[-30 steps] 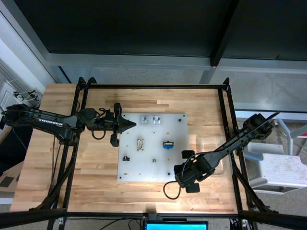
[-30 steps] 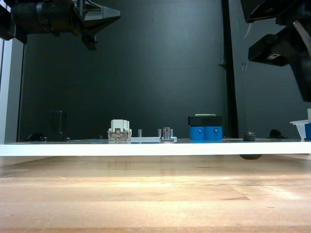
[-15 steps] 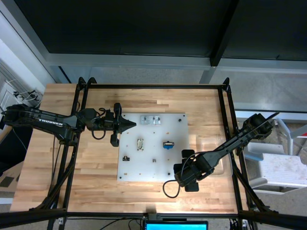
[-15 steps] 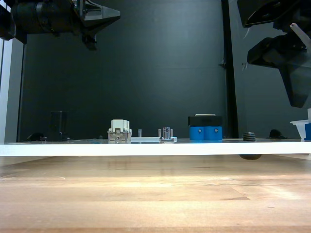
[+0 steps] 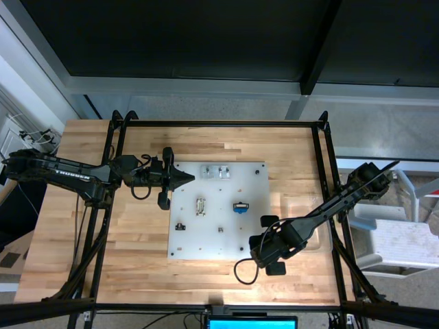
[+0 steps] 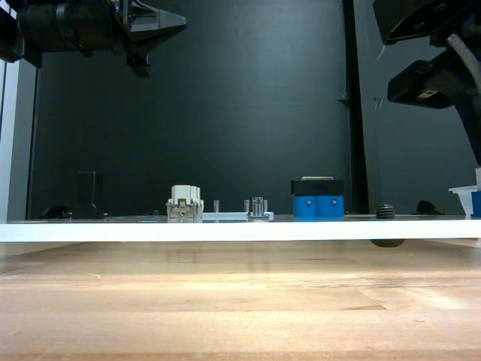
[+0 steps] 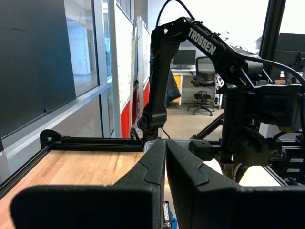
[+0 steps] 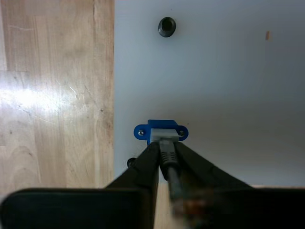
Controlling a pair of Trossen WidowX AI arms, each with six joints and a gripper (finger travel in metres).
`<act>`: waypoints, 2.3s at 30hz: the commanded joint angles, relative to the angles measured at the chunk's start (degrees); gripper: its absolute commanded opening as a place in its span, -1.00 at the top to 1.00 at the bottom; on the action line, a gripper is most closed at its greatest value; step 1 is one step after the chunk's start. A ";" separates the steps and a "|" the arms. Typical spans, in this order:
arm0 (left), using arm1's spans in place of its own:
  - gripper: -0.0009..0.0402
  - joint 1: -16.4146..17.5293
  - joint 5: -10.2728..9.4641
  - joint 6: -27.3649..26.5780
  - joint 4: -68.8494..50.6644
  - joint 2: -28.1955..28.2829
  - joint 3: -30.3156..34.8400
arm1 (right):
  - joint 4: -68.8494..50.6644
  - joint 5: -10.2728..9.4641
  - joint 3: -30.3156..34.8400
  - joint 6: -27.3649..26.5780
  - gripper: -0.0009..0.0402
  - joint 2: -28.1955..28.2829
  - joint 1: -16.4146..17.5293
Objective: Remove the rj45 connector and place it in the container
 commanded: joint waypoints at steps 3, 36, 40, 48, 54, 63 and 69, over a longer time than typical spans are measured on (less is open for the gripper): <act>0.95 0.02 0.00 0.00 0.02 0.00 0.02 | 0.28 0.09 0.09 0.13 0.94 0.00 0.09; 0.95 0.00 0.00 0.00 0.04 0.00 0.02 | -5.38 -0.90 -11.65 4.11 0.96 -23.47 2.32; 0.95 0.02 0.00 0.00 0.02 0.02 0.02 | -6.82 -1.40 -17.00 4.98 0.96 -28.39 3.52; 0.95 0.00 0.00 0.00 0.02 0.00 0.02 | -11.98 -2.86 -23.32 5.35 0.95 -36.00 3.82; 0.95 0.00 0.00 0.00 0.04 0.00 0.02 | -12.52 -2.84 -24.41 5.31 0.63 -36.76 3.91; 0.95 0.02 0.00 0.02 0.02 0.00 0.02 | -13.79 -2.84 -24.41 5.35 0.01 -36.74 3.89; 0.95 0.02 0.00 0.00 0.02 0.00 0.02 | -14.23 -2.84 -24.41 5.35 -0.16 -36.74 3.89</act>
